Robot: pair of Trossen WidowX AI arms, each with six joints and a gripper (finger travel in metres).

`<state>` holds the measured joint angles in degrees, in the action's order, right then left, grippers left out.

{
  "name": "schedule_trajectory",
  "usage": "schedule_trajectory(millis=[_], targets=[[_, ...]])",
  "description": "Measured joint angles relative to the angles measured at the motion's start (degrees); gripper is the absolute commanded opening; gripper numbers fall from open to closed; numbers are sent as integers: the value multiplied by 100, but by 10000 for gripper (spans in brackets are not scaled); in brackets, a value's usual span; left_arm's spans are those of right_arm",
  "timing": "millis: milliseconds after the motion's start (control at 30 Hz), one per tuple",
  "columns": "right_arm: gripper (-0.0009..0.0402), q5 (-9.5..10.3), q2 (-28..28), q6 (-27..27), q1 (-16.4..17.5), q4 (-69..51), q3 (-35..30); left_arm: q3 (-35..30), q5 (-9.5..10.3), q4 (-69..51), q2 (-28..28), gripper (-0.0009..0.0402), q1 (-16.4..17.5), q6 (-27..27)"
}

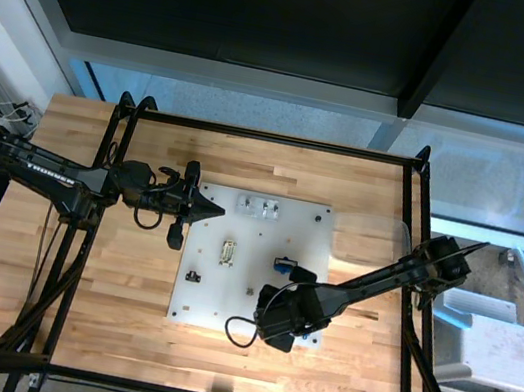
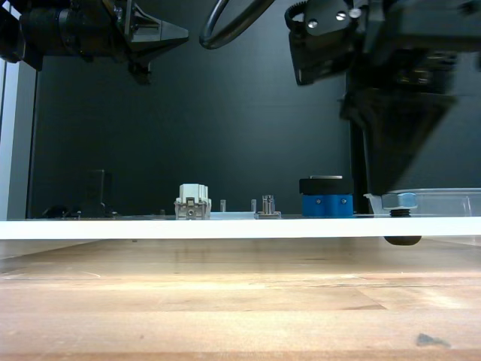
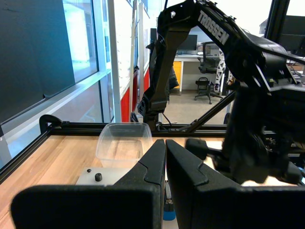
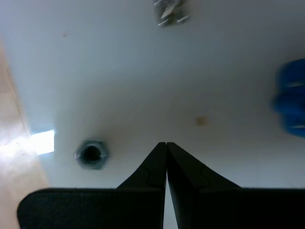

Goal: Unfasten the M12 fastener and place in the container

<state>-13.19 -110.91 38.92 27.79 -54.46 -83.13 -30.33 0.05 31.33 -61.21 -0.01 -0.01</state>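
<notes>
The small silver M12 nut (image 4: pixel 91 154) sits on its short black stud (image 2: pixel 402 213) at the white board's (image 1: pixel 223 301) near right edge, with ribs showing under the nut (image 2: pixel 399 201). My right gripper (image 4: pixel 166 144) hangs just above the board, shut with nothing between its fingers. The nut lies a little to the side of its tips, apart from them. From above, the right gripper (image 1: pixel 290 335) hides the nut. The clear container (image 1: pixel 368 237) stands right of the board and looks empty (image 3: pixel 124 143). My left gripper (image 1: pixel 209 210) hovers shut over the board's far left edge (image 3: pixel 165 142).
On the board stand a blue-and-white part (image 1: pixel 285 266), a beige connector (image 1: pixel 228 252) and a black post (image 1: pixel 318 218) at the far right corner. The black frame rails (image 1: pixel 272 138) run around the wooden table.
</notes>
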Motion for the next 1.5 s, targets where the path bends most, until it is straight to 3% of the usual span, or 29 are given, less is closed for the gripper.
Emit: schedule_trajectory(millis=[233, 300, 433, 600, 667, 1267, 1367, 1500], targets=[[0, 37, 20, 7, 17, -273, -153, 0, 0, 0, 0, 0, 0, 0], [0, 127, 20, 20, 7, -275, -177, 2, 0, 0, 0, 0, 0, 0], [0, 629, 22, -7, 28, -269, -262, 0, 0, -2, 0, 0, 0, 0], [0, 1447, 22, -28, 17, -92, -304, 0, 0, -2, 0, 0, 0, -2], [0, 1604, 24, -28, 17, 20, -304, 2, 0, 0, 0, 0, 0, 0], [0, 1580, -293, -348, -68, 461, -229, 0, 0, 0, 0, 0, 0, -2], [0, 1384, -293, -337, -57, 415, -227, 0, 0, 0, 0, 0, 0, -2], [0, 1379, -293, -328, -63, 382, -225, 2, 0, 0, 0, 0, 0, -2]])
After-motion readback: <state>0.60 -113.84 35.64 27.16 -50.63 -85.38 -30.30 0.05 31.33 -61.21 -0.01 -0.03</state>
